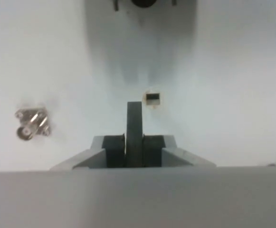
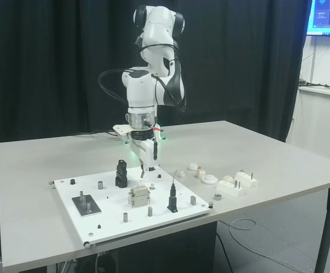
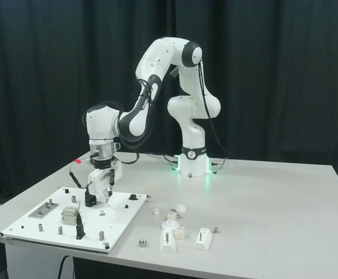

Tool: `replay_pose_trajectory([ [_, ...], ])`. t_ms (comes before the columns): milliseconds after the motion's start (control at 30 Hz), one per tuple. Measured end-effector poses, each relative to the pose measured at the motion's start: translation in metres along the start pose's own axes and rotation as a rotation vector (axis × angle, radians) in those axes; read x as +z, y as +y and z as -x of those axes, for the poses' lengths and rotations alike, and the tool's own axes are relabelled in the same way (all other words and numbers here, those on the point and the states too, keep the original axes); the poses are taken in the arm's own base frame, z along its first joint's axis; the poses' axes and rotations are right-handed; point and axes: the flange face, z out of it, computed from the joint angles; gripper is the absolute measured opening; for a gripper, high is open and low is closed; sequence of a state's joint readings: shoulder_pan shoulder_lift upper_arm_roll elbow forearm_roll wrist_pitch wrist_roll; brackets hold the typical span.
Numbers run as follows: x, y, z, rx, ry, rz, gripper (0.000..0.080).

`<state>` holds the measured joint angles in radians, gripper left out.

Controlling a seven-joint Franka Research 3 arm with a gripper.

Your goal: Insert square peg 2.

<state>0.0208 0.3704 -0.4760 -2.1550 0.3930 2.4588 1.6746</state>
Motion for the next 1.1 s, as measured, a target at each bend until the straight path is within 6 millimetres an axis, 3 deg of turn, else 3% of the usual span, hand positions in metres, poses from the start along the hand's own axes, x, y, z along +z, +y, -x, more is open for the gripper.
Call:
replay_pose_trajectory([
  [1100,-0.021,-0.023,-0.035,-0.036,-0.185,0.091,0.0076],
])
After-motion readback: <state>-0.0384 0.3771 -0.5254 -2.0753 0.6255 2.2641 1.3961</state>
